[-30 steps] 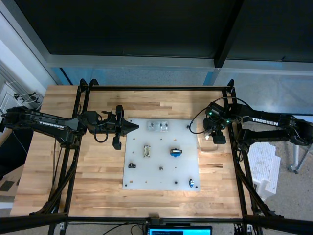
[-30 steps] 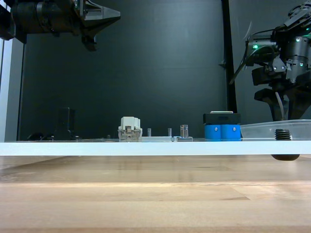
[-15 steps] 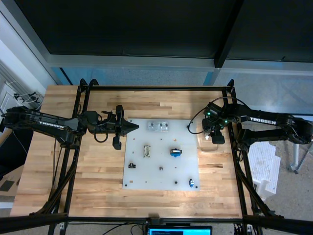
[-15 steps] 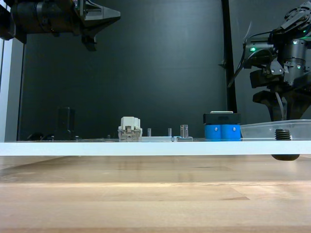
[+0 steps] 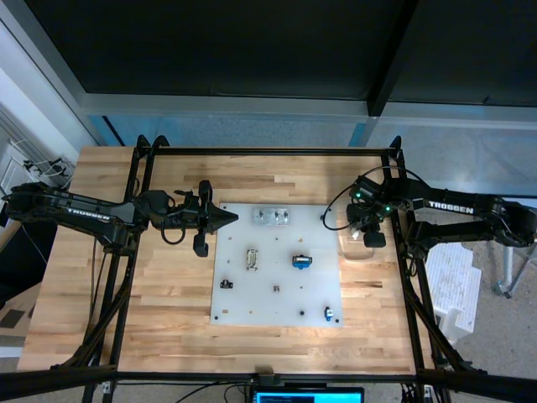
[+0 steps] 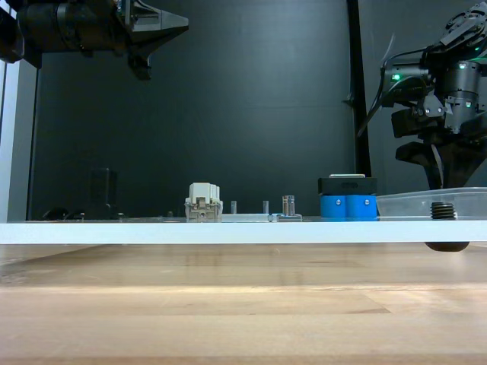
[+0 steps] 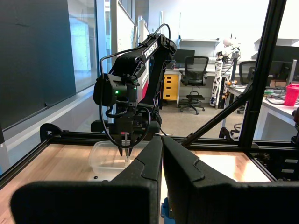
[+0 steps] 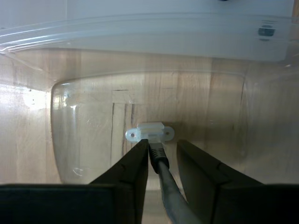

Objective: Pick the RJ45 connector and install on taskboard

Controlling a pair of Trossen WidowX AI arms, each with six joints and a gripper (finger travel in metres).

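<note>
RJ45 connector (image 8: 149,132) below right gripper (image 8: 162,144) (TROSSEN)

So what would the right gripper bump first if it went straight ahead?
Probably the RJ45 connector, lying in the clear tray just ahead of the open right gripper; the tray floor comes next. The left gripper hangs shut, high at the edge of the taskboard.
</note>
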